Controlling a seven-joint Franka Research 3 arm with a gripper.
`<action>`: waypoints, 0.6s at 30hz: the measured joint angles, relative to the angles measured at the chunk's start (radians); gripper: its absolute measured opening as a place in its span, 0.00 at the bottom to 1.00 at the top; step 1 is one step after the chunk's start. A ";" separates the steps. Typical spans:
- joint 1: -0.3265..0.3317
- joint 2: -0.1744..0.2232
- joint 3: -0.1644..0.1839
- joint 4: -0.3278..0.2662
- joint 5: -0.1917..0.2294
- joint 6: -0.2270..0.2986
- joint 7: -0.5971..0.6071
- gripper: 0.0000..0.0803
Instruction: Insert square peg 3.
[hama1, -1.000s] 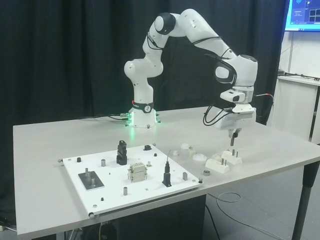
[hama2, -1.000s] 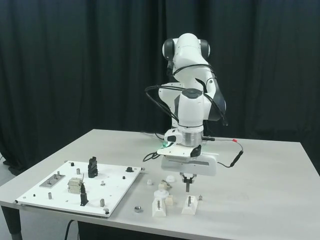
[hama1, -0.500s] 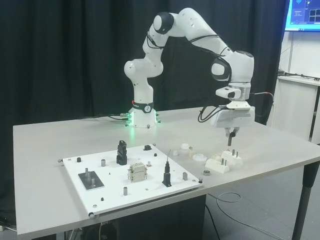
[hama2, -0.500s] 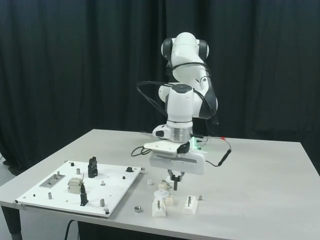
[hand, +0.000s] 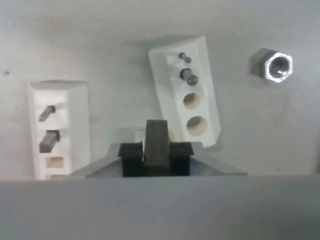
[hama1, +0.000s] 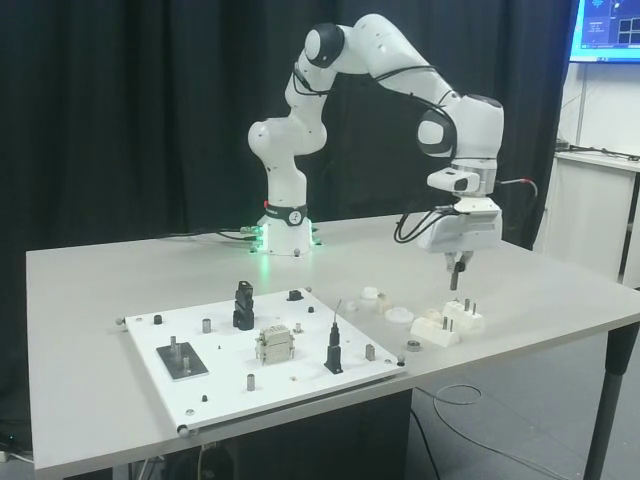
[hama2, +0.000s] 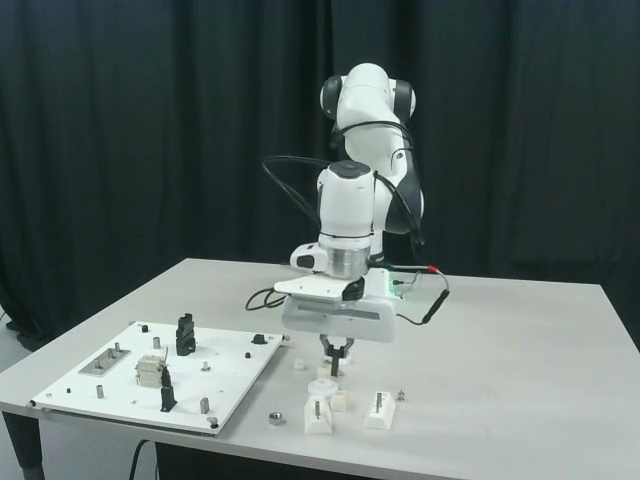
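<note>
My gripper (hama1: 456, 268) hangs above the table, shut on a dark grey square peg (hama1: 455, 279) that points straight down. In the wrist view the black fingers (hand: 131, 156) clamp the peg (hand: 156, 140) on both sides. Below it lie two white peg holders. One holder (hand: 59, 131) carries two square pegs and has square holes. The other holder (hand: 186, 92) carries two round pegs and has two round holes. In the second room view the gripper (hama2: 333, 353) is up and to the side of both holders (hama2: 379, 411), not touching them.
A grey hex nut (hand: 272, 65) lies beside the round-hole holder. White round parts (hama1: 399, 314) sit between the holders and the white task board (hama1: 290, 385). On that board stand a black connector (hama1: 243, 305), a grey block (hama1: 180, 359) and small posts.
The gripper, still shut on the peg, has risen off the holders and swung sideways toward the task board. The holders and the nut have stayed where they were.
</note>
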 joint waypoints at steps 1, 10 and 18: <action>-0.001 0.000 -0.001 0.001 0.000 0.000 0.001 0.14; -0.022 0.001 -0.019 0.017 -0.001 0.004 0.076 0.14; -0.054 0.008 -0.036 0.049 -0.013 0.007 0.086 0.14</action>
